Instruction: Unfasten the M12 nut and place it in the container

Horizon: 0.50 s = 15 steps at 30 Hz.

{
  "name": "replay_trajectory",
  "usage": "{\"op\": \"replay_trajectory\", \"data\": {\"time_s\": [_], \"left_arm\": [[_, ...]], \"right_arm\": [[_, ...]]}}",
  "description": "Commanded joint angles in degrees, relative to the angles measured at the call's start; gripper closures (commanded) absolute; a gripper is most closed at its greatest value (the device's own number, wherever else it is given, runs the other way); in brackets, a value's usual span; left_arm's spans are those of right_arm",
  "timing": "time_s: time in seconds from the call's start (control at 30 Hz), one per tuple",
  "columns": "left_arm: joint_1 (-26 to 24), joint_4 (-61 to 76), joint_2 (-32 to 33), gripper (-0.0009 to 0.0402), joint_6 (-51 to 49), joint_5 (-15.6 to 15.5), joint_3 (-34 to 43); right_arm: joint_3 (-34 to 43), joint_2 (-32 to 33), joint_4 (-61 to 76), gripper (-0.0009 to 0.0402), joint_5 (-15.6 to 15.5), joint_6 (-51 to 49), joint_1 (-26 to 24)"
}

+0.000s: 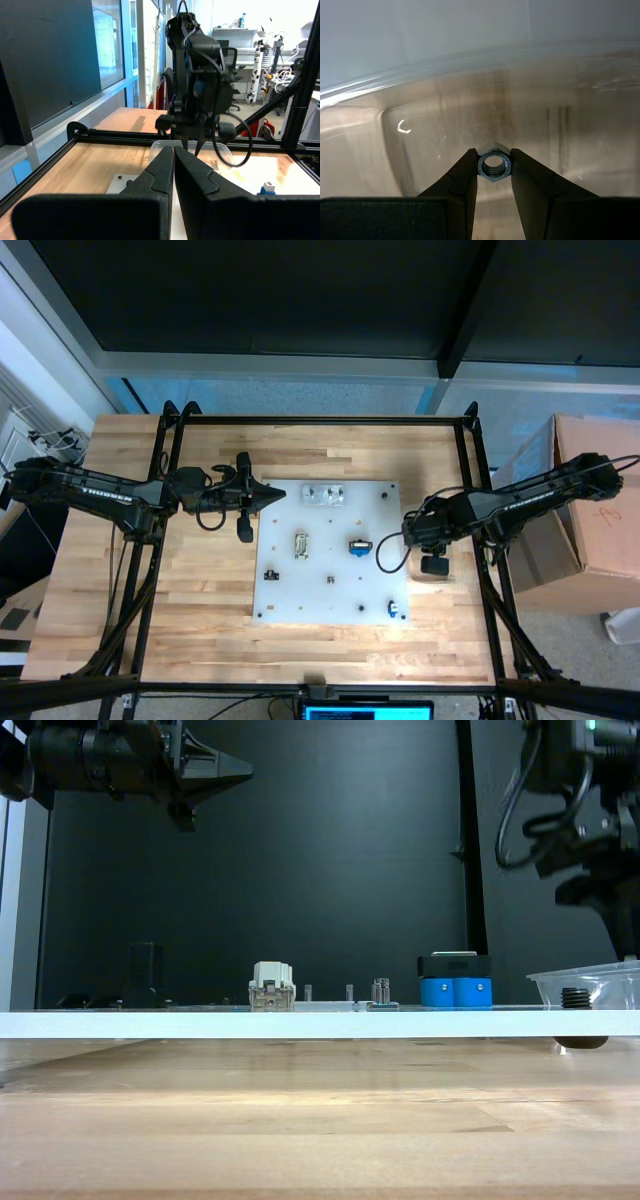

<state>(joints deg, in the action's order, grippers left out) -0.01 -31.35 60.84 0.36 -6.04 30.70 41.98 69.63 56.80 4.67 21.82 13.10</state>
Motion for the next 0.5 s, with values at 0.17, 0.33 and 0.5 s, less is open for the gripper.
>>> {"op": "replay_trajectory", "data": {"time_s": [0.17,0.33,0.5], "left_arm": [[0.0,0.0,0.0,0.0393,0.0,0.0,0.0],[0.0,0.0,0.0,0.0393,0.0,0.0,0.0],[0.0,0.0,0.0,0.0393,0.0,0.0,0.0]], "right_arm": [[-5.4,1.8,-7.6,0.0364,-0.8,1.4,0.0],[-6.7,2.2,-8.5,0.0303,-1.7,3.8,0.0],[-6.3,2.1,-8.2,0.0194,-1.7,4.7,0.0]]}}
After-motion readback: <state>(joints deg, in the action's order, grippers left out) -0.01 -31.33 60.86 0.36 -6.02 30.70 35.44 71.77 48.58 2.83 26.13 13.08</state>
